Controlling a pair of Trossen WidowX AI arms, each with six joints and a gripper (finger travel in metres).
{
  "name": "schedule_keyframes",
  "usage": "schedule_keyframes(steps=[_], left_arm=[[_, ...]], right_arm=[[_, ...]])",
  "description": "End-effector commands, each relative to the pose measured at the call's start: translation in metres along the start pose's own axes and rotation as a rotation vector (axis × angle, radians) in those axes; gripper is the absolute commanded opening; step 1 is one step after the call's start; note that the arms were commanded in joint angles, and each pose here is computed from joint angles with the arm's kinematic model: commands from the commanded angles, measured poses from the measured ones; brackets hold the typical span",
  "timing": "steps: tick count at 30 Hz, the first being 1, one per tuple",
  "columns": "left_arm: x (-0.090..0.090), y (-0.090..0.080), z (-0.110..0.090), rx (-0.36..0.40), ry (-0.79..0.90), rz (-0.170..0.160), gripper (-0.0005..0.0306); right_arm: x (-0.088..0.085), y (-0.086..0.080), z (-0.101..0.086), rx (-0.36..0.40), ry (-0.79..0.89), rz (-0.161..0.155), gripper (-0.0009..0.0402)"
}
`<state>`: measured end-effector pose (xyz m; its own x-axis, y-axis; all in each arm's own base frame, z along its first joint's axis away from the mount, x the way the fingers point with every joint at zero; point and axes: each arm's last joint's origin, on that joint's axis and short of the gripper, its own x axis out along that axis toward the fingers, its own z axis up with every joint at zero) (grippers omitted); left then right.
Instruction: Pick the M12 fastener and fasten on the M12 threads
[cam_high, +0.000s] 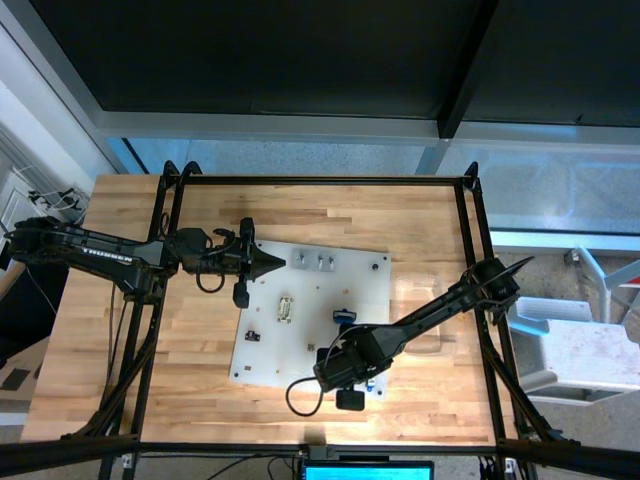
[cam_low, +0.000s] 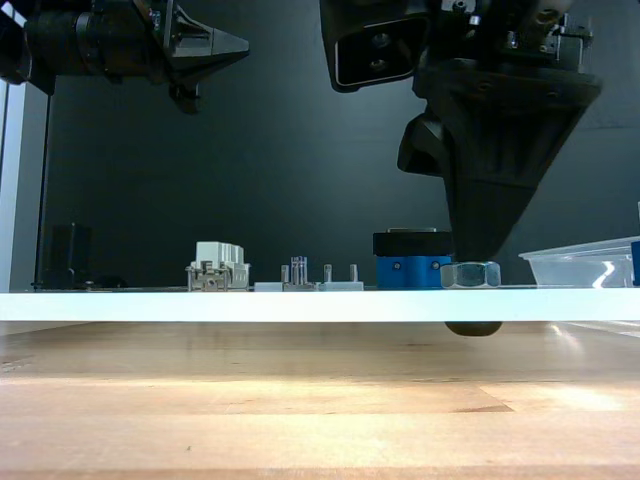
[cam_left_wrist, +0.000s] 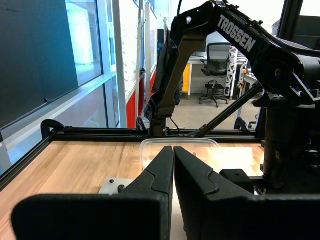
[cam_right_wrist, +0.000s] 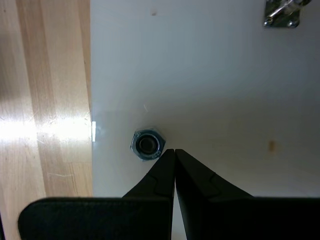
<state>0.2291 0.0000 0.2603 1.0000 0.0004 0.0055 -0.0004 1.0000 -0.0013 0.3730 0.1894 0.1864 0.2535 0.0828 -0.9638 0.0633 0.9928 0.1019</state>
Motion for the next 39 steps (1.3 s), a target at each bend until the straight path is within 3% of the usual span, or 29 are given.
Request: schedule_keyframes(steps=[1,11,15,18,20,39], left_arm=[[0.0001,0.0001,-0.0001,0.0,0.0,0.0,0.0],[0.0001,0.0,-0.0001,0.0,0.0,0.0,0.0],[0.0001,0.0,-0.0001,0.0,0.0,0.0,0.0],[0.0001,0.0,-0.0001,0.0,0.0,0.0,0.0],[0.0001,0.0,-0.0001,0.0,0.0,0.0,0.0],[0.0001,0.0,-0.0001,0.0,0.0,0.0,0.0]], right_arm=[[0.0011,-0.0003,-0.0004,0.0,0.0,-0.003,0.0],[0.0036,0.0006,-0.001,0.001,-0.009,0.009,0.0],[0.0034,0.0021,-0.002,-0.004,0.018,0.053,0.0],[0.0031,0.0038,-0.0034,-0.013,0.057,0.111,0.0],[0.0029,0.0042,-0.0041,-0.013,0.074,0.13,0.0],[0.0021,0.0066,-0.0065,-0.02,0.08,0.128,0.0]])
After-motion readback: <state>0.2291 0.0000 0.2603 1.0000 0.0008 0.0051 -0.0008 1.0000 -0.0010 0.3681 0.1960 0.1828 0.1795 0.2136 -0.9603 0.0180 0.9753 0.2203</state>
